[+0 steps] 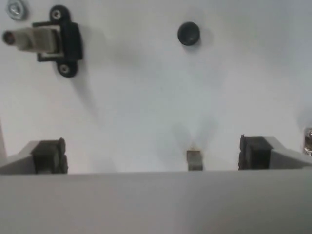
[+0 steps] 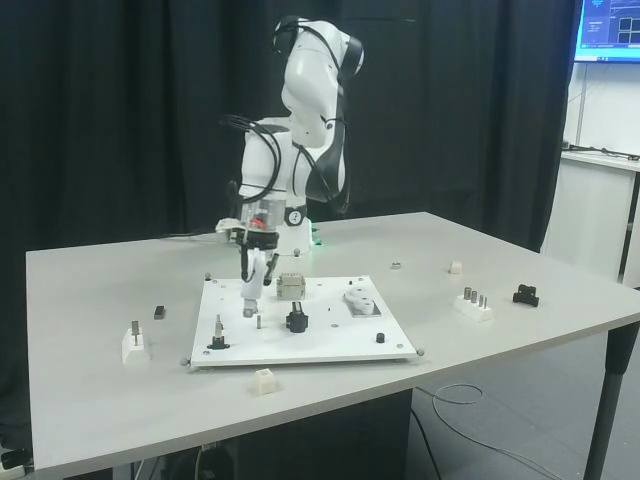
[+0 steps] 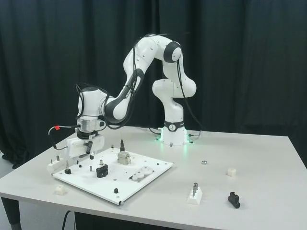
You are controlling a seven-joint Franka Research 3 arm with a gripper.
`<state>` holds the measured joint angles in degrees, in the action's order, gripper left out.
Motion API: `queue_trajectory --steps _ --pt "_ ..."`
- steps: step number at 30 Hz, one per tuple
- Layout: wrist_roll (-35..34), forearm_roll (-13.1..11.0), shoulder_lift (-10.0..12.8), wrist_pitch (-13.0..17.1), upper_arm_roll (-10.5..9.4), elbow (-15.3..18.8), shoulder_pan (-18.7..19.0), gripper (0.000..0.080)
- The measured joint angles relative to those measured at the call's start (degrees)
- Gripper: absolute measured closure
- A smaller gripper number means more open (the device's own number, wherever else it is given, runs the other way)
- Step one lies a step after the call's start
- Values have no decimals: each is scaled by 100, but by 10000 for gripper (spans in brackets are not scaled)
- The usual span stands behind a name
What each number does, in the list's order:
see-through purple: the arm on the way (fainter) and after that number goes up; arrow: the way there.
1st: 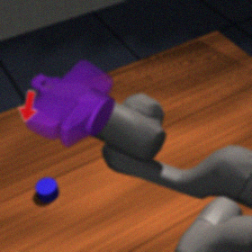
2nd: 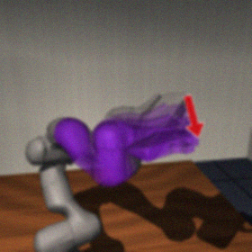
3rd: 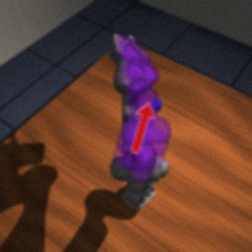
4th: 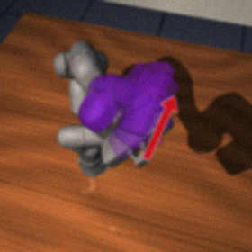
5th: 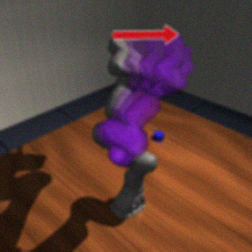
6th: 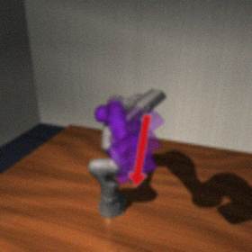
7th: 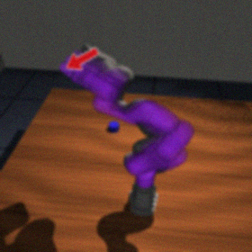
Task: Pick round peg 4.
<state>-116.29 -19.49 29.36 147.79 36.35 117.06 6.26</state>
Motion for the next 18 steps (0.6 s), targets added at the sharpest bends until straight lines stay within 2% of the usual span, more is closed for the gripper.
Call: queue_trajectory --steps 4,5,7,18 --pt "1 7 -6 -40 16 -45 0 67" --pt "2 10 -6 -56 19 -56 0 14" --pt "4 21 -7 -88 23 -81 0 5" --pt "49 157 -12 -209 25 -216 2 3"
